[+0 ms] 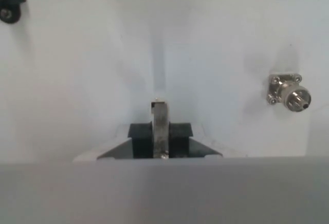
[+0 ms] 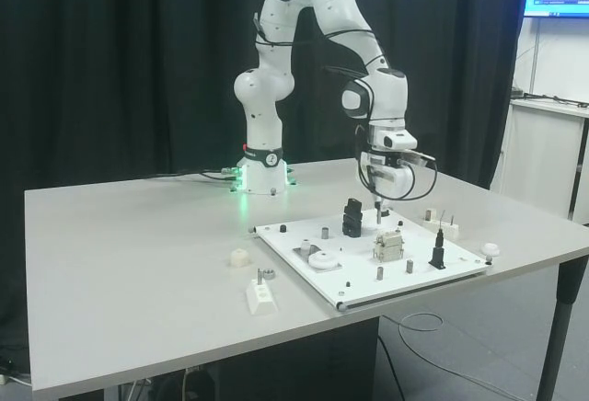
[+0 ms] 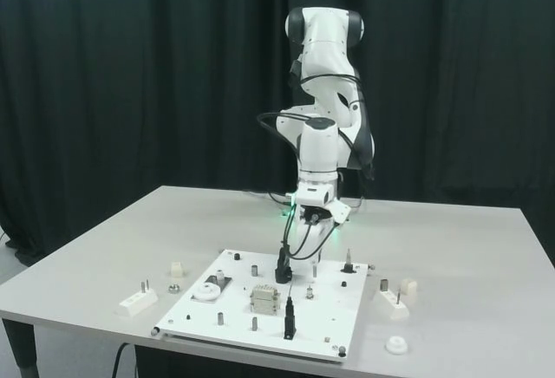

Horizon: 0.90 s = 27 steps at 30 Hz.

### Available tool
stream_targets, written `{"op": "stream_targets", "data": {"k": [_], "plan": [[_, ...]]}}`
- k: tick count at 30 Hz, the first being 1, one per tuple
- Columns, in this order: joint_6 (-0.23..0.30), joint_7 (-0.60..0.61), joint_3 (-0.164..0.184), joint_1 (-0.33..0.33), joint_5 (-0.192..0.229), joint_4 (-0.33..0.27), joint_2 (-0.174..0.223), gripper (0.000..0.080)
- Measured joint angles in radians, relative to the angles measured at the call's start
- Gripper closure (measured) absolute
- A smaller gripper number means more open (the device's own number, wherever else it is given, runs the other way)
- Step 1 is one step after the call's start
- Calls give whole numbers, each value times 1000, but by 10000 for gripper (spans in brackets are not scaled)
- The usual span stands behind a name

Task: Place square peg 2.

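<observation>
My gripper (image 1: pixel 160 134) is shut on a thin grey metal square peg (image 1: pixel 160 115), which stands upright between the black fingers (image 1: pixel 141 132). The peg's lower end sits at the white board (image 1: pixel 77 90); whether it touches the surface or enters a hole I cannot tell. In the first room view the gripper (image 2: pixel 378 197) hovers low over the back part of the board (image 2: pixel 405 281), with the peg (image 2: pixel 378 211) pointing straight down. From the second room view the gripper (image 3: pixel 313 252) and peg (image 3: pixel 314 268) are over the board's (image 3: pixel 199 313) middle rear.
A metal threaded connector (image 1: pixel 291 97) stands on the board close by. A black block (image 2: pixel 352 219), a grey connector block (image 2: pixel 388 248), a black upright plug (image 2: pixel 438 252) and a white disc (image 2: pixel 323 259) also stand there. Small white holders (image 2: pixel 260 295) (image 2: pixel 430 222) lie on the table.
</observation>
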Motion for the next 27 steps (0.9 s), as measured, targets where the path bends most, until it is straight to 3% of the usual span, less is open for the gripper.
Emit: {"op": "stream_targets", "data": {"k": [27], "plan": [[-24, 28, -9, -6, 0, 5, -21, 742]]}}
